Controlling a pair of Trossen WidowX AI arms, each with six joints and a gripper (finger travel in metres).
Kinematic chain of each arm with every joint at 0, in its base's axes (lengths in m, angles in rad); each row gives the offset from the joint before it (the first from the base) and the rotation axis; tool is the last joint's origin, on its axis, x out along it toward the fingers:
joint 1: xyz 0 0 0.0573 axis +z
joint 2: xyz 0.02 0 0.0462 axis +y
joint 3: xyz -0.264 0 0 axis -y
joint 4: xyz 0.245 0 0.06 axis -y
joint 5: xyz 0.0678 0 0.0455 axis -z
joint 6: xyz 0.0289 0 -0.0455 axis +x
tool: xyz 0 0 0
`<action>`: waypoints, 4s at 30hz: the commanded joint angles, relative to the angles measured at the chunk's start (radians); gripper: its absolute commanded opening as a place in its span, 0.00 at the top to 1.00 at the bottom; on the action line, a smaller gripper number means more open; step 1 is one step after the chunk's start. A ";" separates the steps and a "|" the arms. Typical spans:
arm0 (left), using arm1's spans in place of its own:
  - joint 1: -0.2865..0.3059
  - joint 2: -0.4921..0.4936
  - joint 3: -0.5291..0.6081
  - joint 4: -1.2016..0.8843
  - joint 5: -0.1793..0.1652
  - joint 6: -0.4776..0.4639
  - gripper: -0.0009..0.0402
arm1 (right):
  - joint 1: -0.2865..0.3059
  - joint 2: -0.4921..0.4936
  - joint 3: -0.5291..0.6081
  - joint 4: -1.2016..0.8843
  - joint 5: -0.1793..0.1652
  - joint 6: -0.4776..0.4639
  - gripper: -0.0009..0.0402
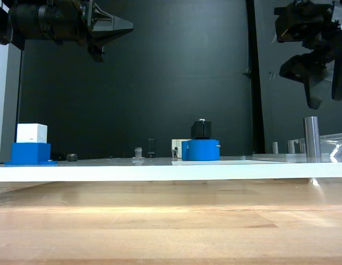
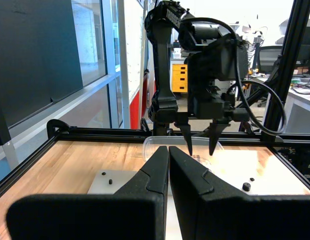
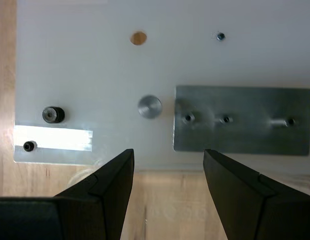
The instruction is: Remove the 16mm cylinder and place in the container
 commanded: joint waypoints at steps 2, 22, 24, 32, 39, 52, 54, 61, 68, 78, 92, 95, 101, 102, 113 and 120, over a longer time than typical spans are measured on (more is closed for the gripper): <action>0.000 0.000 0.000 0.000 0.000 0.000 0.98 | 0.002 0.061 0.045 0.003 0.000 -0.004 0.51; 0.000 0.000 0.000 0.000 0.000 0.000 0.98 | 0.015 0.201 0.132 0.006 -0.003 0.005 0.51; 0.000 0.000 0.000 0.000 0.000 0.000 0.98 | 0.016 0.207 0.132 0.005 -0.003 0.005 0.51; 0.000 0.000 0.000 0.000 0.000 0.000 0.98 | 0.020 0.245 0.129 0.006 0.001 0.005 0.51; 0.000 0.000 0.000 0.000 0.000 0.000 0.98 | 0.022 0.279 0.128 0.009 0.001 0.005 0.51; 0.000 0.000 0.000 0.000 0.000 0.000 0.98 | 0.022 0.278 0.103 0.050 0.005 0.008 0.62; 0.000 0.000 0.000 0.000 0.000 0.000 0.98 | 0.022 0.278 0.103 0.051 0.005 0.006 0.66; 0.000 0.000 0.000 0.000 0.000 0.000 0.98 | 0.021 0.278 0.103 0.048 0.005 0.005 0.83; 0.000 0.000 0.000 0.000 0.000 0.000 0.98 | 0.021 0.277 0.103 0.044 0.005 0.003 0.98; 0.000 0.000 0.000 0.000 0.000 0.000 0.98 | 0.021 0.187 0.105 0.031 0.000 0.002 0.96; 0.000 0.000 0.000 0.000 0.000 0.000 0.98 | 0.021 0.058 0.104 -0.037 0.001 0.024 0.98; 0.000 0.000 0.000 0.000 0.000 0.000 0.98 | 0.023 0.026 0.102 -0.079 0.001 0.035 0.98; 0.000 0.000 0.000 0.000 0.000 0.000 0.98 | 0.027 -0.047 0.076 -0.161 0.001 0.064 0.98; 0.000 0.000 0.000 0.000 0.000 0.000 0.98 | 0.030 -0.062 0.065 -0.168 0.001 0.074 0.98; 0.000 0.000 0.000 0.000 0.000 0.000 0.98 | 0.040 -0.197 -0.050 -0.237 0.000 0.115 0.97; 0.000 0.000 0.000 0.000 0.000 0.000 0.98 | 0.041 -0.210 -0.080 -0.239 0.002 0.137 0.90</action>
